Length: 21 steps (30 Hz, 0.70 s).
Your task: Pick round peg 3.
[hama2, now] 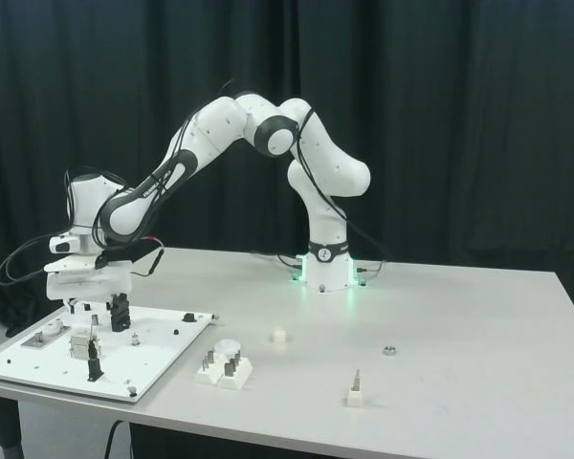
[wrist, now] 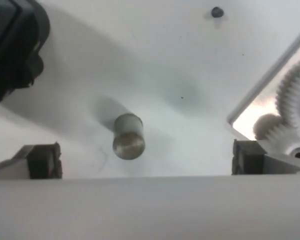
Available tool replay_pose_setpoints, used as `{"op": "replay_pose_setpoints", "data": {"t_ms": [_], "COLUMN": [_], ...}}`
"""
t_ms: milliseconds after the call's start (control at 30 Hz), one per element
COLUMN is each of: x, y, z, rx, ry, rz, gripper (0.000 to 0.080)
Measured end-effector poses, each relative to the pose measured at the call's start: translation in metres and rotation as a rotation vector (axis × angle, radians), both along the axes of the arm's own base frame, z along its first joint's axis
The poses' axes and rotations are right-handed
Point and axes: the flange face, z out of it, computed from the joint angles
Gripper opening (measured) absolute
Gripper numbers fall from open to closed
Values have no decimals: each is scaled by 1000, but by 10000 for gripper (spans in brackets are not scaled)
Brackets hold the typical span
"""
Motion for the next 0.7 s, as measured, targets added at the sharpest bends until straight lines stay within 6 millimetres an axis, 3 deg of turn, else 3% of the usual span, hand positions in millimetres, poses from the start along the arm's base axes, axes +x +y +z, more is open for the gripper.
{"op": "replay_pose_setpoints", "data": {"t_ms": [33, 700], "x": [0, -7], "y": [0, -8], "z": [1, 35], "rx": [-1, -2], "ry": [-2, -31], "rz": [0, -49], "gripper": [765, 799]}}
